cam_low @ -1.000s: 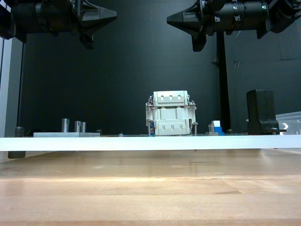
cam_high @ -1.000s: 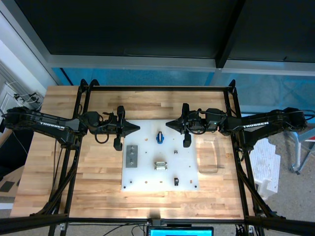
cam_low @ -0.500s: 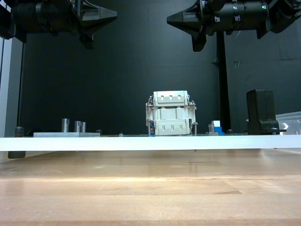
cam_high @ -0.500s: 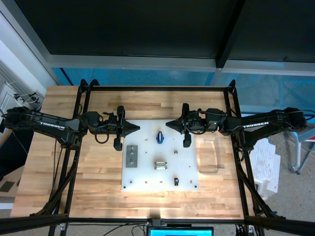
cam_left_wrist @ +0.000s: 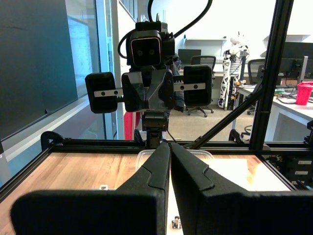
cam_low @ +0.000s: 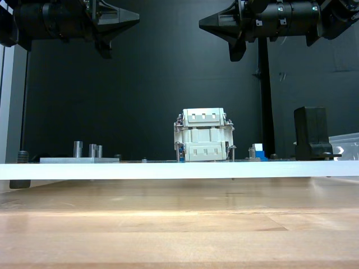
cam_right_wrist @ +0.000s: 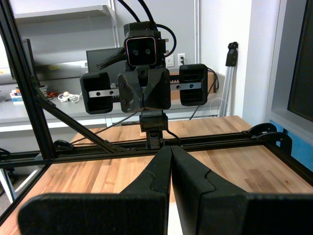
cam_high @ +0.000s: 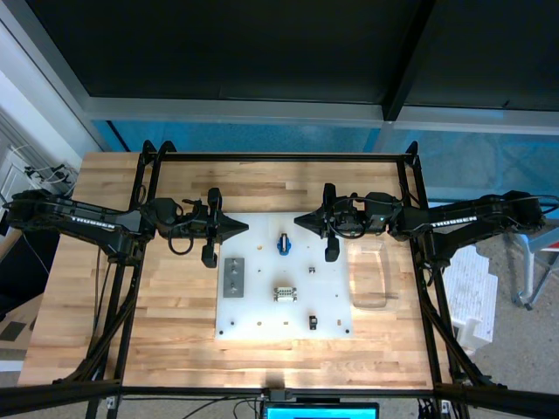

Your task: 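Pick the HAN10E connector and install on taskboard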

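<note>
The HAN10E connector [cam_high: 283, 295] [cam_low: 203, 136], a pale grey-beige block with metal ends, stands upright on the white taskboard [cam_high: 253, 319] [cam_low: 140, 170], near its middle. My left gripper [cam_high: 244, 227] [cam_low: 136, 19] [cam_left_wrist: 169, 149] hovers shut over the board's far left corner, high above the surface. Facing it, my right gripper [cam_high: 298, 221] [cam_low: 201, 23] [cam_right_wrist: 170, 152] is shut too, above the board's far edge. Both hold nothing and are well clear of the connector.
On the board sit a grey metal block [cam_high: 234, 277] with three holes, a blue knob [cam_high: 284, 243] and small black fittings [cam_high: 314, 323] [cam_low: 312, 134]. A clear plastic tray [cam_high: 371, 276] lies right of the board. A black frame [cam_high: 279, 158] surrounds the table.
</note>
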